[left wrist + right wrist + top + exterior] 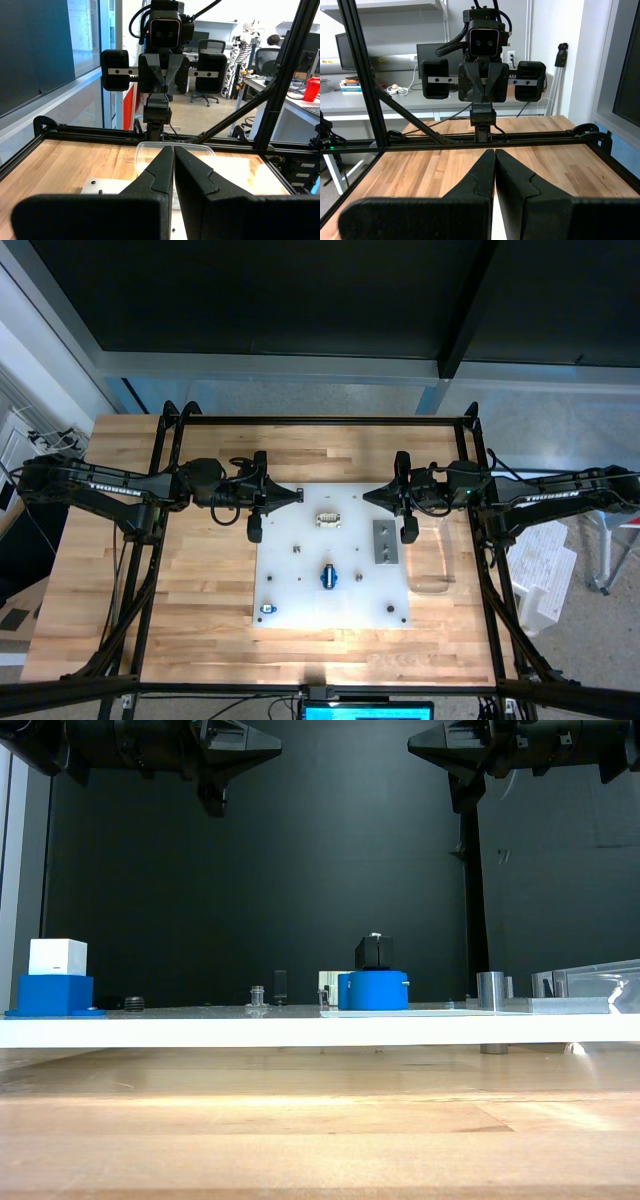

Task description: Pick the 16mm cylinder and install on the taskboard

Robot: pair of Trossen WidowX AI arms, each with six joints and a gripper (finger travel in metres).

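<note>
Jaws of the left gripper (299,496) are pressed together, holding nothing, high over the board's (300,602) far left part. The peg (490,991) stands between the blue fitting (376,990) and the grey block (385,541). The right gripper (366,496), facing it, is closed and empty too.

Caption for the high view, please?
Left hand and right hand, both shut, hover facing each other over the white board.

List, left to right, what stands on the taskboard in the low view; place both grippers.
Blue-and-white block, clear stub, blue fitting, grey peg, grey metal block. Left gripper high at left, right gripper high at right.
</note>
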